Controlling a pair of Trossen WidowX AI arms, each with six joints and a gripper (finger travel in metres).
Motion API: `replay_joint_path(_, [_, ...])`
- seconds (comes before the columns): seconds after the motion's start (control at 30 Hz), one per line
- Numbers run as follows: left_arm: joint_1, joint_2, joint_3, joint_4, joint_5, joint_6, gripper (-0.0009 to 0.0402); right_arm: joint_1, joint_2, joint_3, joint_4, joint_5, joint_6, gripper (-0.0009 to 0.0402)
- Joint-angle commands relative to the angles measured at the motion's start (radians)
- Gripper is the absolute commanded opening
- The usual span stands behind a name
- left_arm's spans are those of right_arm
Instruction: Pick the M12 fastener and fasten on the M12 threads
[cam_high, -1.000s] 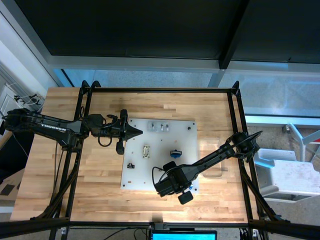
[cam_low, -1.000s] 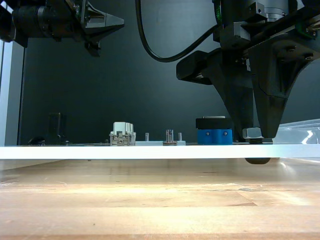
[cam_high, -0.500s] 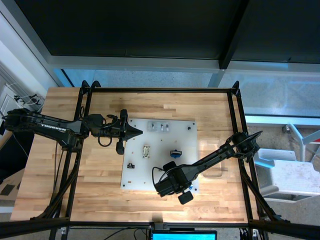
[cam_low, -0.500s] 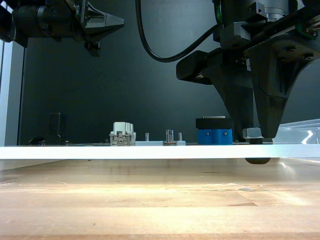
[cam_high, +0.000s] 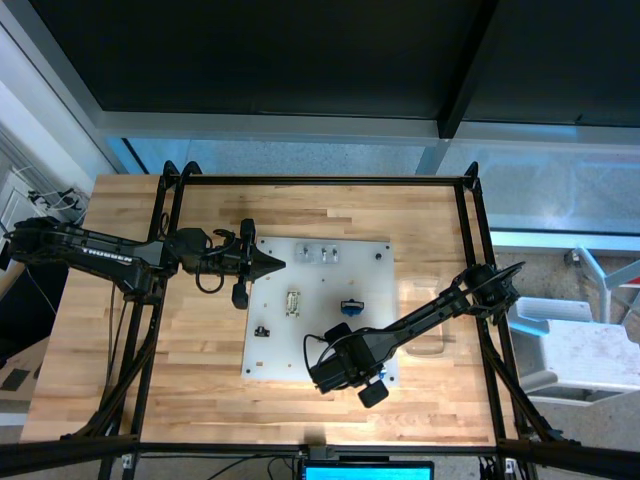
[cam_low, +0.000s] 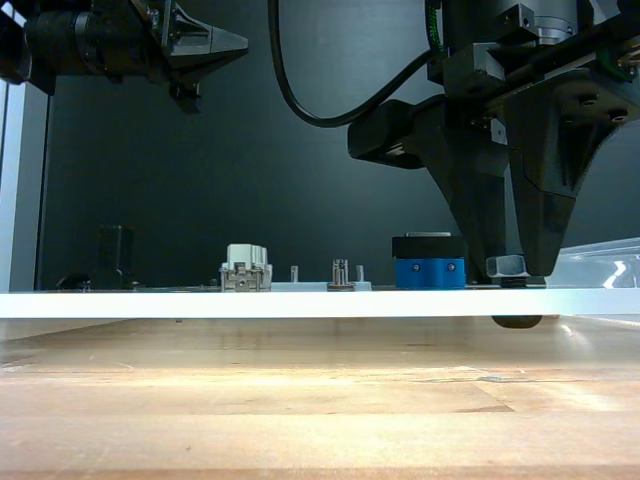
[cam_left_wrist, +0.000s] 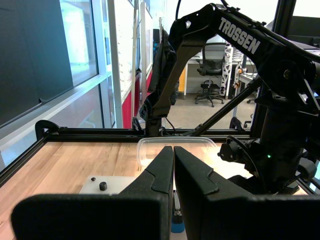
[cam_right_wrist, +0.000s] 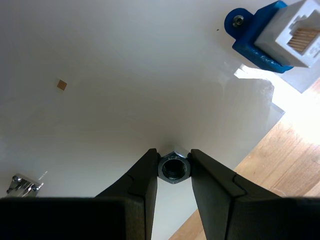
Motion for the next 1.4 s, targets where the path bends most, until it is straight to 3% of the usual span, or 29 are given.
replay_joint_path(0.03, [0.000, 0.000, 0.000, 0.000, 0.000, 0.000, 0.0000, 0.002, 0.000, 0.000, -0.004, 0.000, 0.002, 0.0029])
replay_joint_path(0.93, [0.000, 0.000, 0.000, 0.000, 0.000, 0.000, 0.0000, 0.002, -0.002, 0.000, -0.023, -0.006, 0.002, 0.0031])
replay_joint_path(1.4, [0.000, 0.000, 0.000, 0.000, 0.000, 0.000, 0.0000, 0.002, -0.003, 0.000, -0.014, -0.027, -0.002, 0.0097])
